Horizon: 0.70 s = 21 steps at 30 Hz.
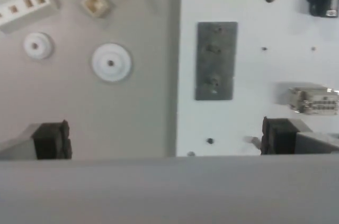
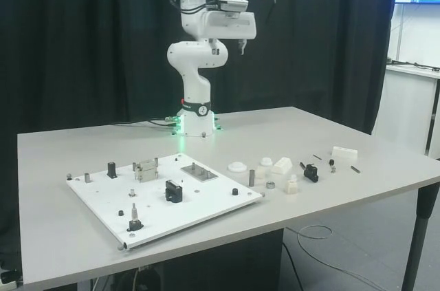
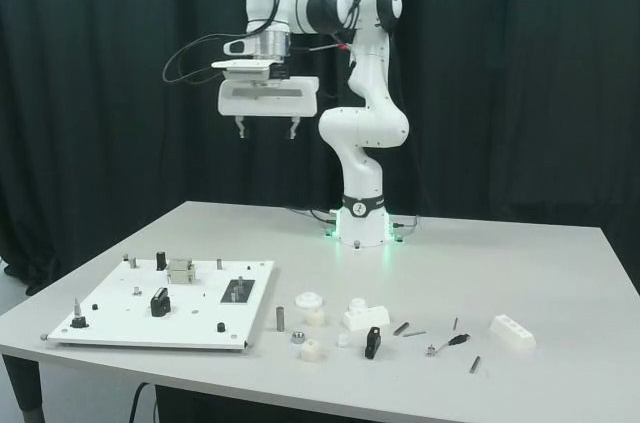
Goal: Remove square peg 4.
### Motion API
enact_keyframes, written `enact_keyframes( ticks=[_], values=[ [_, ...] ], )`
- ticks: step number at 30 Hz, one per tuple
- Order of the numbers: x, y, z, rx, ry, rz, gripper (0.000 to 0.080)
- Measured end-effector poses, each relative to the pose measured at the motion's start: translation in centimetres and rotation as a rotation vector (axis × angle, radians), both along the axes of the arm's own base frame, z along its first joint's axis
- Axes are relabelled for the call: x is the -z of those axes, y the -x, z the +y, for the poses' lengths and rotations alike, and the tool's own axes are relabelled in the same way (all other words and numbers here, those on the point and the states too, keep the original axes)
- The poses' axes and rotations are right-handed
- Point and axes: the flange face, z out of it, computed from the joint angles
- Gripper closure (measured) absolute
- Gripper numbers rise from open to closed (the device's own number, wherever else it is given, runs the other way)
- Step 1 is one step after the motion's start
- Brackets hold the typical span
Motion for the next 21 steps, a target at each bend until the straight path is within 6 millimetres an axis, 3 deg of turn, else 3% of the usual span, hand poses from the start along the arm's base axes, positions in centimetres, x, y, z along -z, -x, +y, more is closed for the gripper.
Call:
enact_keyframes(
  ticks=[21],
  values=[
    [0.8,-1.0,-10.4,-0.027,0.066,0.047,0.0003]
  ],
)
